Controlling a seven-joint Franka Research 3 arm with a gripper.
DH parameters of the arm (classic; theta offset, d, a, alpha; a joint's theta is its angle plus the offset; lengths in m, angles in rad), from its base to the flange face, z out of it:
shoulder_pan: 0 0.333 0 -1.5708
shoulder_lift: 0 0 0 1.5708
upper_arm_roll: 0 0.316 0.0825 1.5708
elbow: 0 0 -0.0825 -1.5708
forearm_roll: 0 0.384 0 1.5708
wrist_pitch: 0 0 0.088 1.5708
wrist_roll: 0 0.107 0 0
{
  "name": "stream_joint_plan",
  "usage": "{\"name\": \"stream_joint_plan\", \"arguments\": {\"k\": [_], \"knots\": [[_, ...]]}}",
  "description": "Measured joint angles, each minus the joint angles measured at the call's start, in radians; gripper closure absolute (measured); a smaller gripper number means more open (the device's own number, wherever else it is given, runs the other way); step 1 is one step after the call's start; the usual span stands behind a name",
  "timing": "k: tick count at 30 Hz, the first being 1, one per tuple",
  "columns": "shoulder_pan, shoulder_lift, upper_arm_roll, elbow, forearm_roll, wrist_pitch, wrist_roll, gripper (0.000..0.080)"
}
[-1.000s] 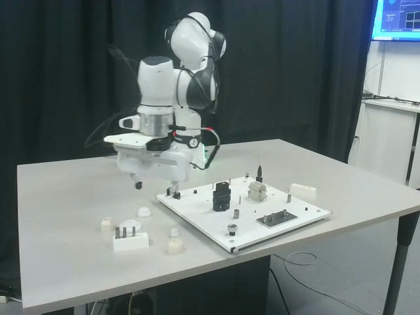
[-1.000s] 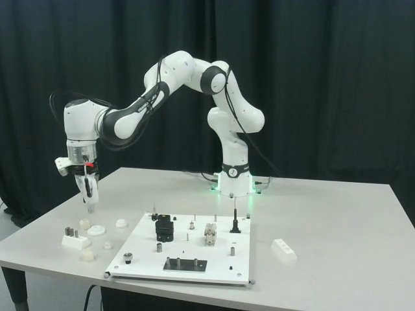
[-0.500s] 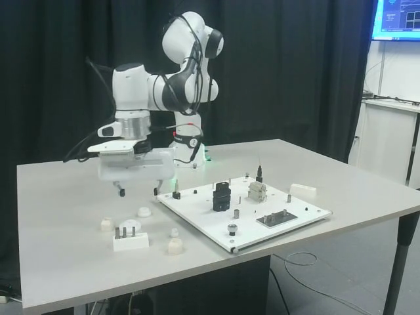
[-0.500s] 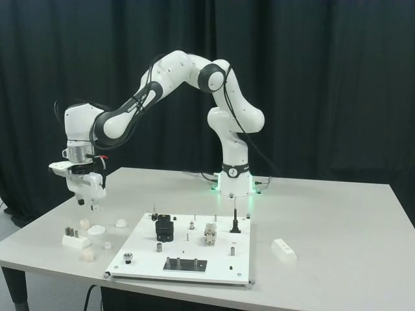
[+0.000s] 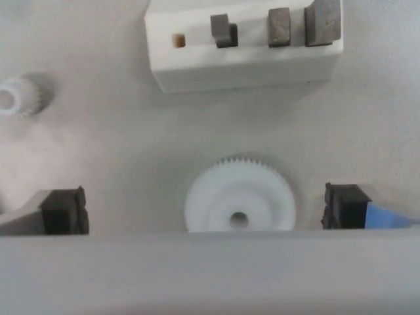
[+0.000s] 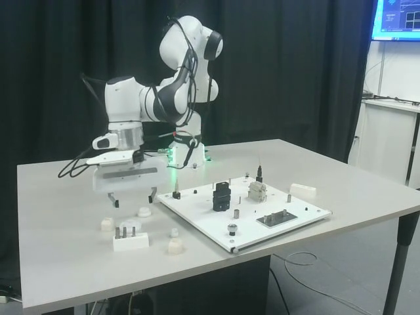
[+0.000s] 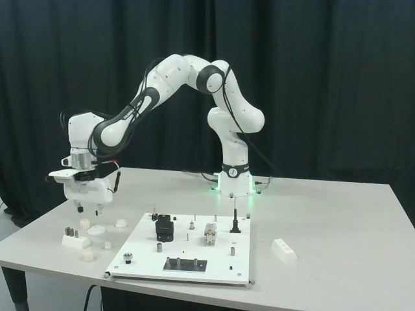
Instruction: Pick large gear.
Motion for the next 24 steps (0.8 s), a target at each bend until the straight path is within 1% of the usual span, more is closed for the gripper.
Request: {"name": "stream_joint_plan", "arguments": {"k": [7,16,24], "knots": [[0.000,0.036,0.000,-0.009,0.024,0.049,-0.055,0.0003],[0.000,0.070,0.000,-0.025,0.035,0.110,-0.123,0.0003],[-0.007,0.087,0.000,-0.031,0.062,0.123,-0.196,0.0003]]}}
